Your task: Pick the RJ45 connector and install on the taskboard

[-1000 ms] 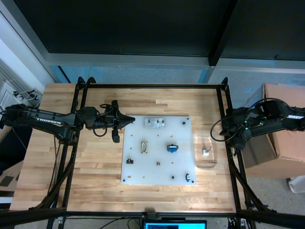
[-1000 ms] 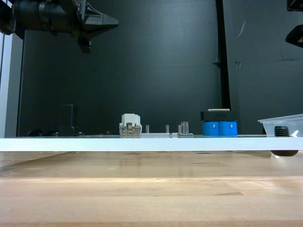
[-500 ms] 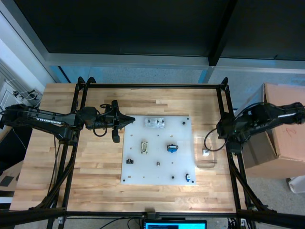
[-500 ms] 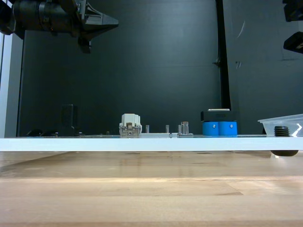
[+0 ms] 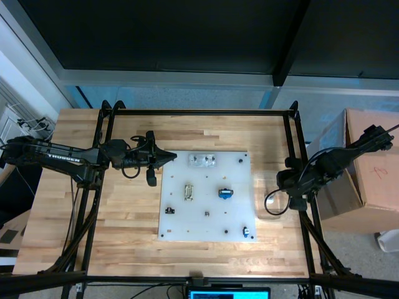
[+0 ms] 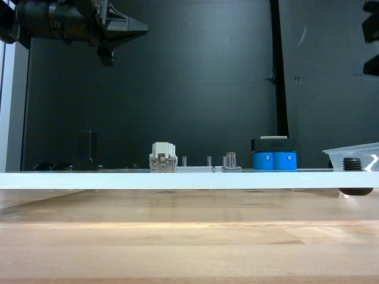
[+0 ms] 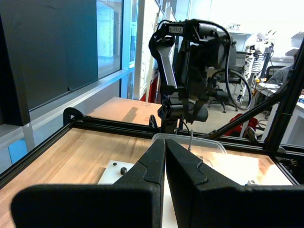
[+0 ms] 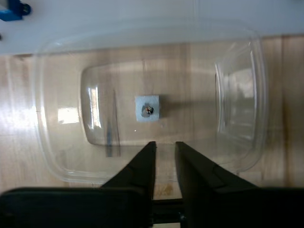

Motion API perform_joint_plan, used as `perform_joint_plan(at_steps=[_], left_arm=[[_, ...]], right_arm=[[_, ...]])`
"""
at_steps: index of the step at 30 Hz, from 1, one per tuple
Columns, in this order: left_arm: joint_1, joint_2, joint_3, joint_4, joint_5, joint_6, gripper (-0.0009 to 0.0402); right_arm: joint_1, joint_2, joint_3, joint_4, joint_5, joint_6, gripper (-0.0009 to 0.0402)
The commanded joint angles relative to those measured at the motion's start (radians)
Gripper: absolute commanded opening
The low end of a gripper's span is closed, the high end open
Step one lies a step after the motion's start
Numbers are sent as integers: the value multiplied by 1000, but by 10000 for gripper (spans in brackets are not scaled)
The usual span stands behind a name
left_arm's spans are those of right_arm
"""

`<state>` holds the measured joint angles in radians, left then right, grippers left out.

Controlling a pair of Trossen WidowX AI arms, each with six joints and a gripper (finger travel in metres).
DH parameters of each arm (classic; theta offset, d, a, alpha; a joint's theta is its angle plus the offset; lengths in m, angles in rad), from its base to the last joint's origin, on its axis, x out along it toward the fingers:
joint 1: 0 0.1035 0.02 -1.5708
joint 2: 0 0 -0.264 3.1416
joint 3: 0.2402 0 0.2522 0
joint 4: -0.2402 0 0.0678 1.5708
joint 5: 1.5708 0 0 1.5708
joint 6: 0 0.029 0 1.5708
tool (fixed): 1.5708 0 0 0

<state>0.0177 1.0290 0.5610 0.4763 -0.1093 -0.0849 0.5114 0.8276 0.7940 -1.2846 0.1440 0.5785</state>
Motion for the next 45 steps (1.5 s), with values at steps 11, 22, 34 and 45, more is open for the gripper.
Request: perform_joint_plan(at_steps=[11,22,34,45], left_arm=[[0,0,0,0,0,0,0],[0,0,0,0,0,0,0],[0,0,0,0,0,0,0],[0,0,0,0,0,0,0]], right_arm=[[6,81,-145,199,-14,-10,162],[8,113,-236,367,-4,3,162],[13,113,-276,409,-8,18,118],[15,113,-276,409,-5,19,14]])
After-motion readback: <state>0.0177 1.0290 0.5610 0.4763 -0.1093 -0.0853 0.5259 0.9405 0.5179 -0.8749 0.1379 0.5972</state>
